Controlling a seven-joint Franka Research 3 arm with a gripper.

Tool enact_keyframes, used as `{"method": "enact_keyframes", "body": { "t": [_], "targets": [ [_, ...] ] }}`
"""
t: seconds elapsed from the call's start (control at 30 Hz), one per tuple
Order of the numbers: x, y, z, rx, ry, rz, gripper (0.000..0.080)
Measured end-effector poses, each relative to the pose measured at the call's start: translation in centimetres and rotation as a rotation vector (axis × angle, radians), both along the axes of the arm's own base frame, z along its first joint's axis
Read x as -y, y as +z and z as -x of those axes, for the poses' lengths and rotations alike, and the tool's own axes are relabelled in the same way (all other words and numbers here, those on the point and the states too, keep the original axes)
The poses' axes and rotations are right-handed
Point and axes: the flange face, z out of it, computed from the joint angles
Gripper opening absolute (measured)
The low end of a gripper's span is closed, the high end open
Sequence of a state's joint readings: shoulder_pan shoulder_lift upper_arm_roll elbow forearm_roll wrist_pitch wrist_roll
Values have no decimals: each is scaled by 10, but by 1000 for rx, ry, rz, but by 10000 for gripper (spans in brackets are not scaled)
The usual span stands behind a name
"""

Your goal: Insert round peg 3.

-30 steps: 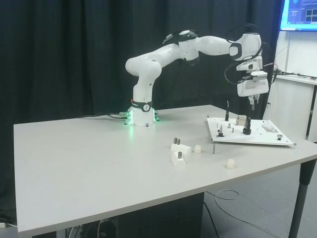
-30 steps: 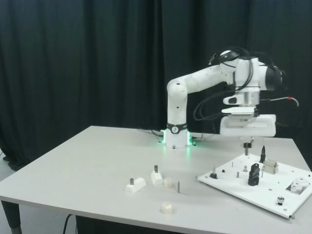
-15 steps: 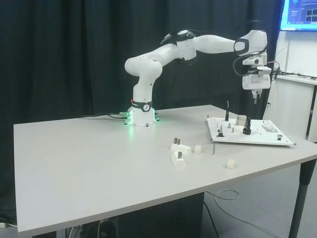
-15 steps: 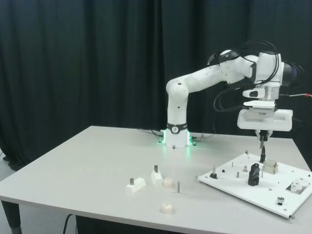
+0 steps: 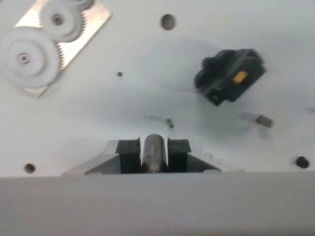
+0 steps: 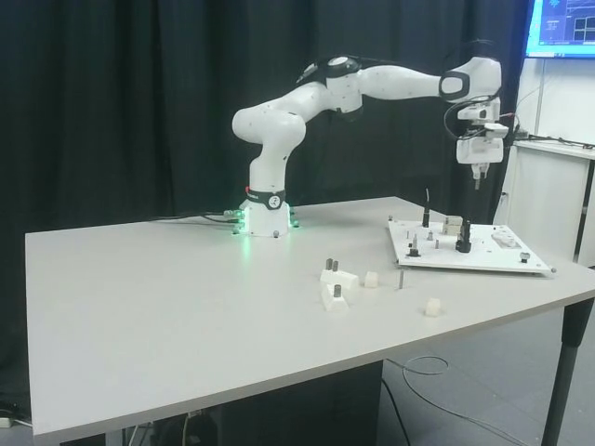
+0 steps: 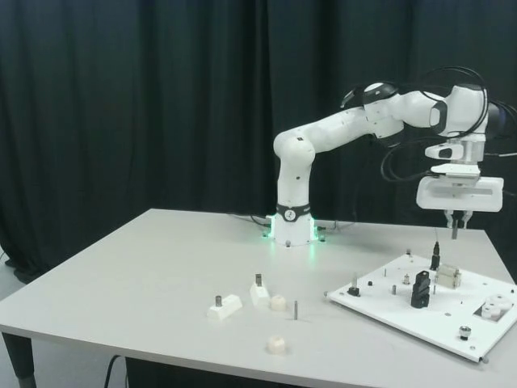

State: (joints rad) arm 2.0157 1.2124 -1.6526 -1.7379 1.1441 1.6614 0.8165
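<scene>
My gripper (image 5: 153, 156) is shut on a grey round peg (image 5: 154, 145), which stands between the two black fingers (image 5: 129, 153). In both room views the gripper (image 6: 477, 177) (image 7: 454, 228) hangs well above the far right part of the white board (image 6: 483, 258) (image 7: 440, 311), touching nothing. Under it in the wrist view lie bare white board (image 5: 98, 108), a round hole (image 5: 168, 21), a black block (image 5: 229, 74) and two white gears (image 5: 34, 49).
The board carries small upright pins (image 6: 427, 209) and a black fixture (image 7: 419, 289). Loose white blocks (image 6: 337, 282) (image 7: 224, 305) and a small white piece (image 6: 432, 307) lie on the grey table left of the board. Green lights glow at the arm's base (image 6: 244, 223).
The gripper has risen and swung away from the board's middle toward its far right side, with the peg still held. Nothing on the table has moved.
</scene>
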Motion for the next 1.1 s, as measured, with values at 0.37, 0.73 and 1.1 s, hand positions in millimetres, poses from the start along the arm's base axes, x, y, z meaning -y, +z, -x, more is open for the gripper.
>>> {"method": "enact_keyframes", "body": {
  "t": [0.37, 0.73, 1.1],
  "targets": [
    [-42, -21, 21, 40, 22, 19, 113],
    [-59, -52, 29, 47, 1, 22, 113],
    [-71, -75, 43, 38, -14, 20, 113]
  ]
}}
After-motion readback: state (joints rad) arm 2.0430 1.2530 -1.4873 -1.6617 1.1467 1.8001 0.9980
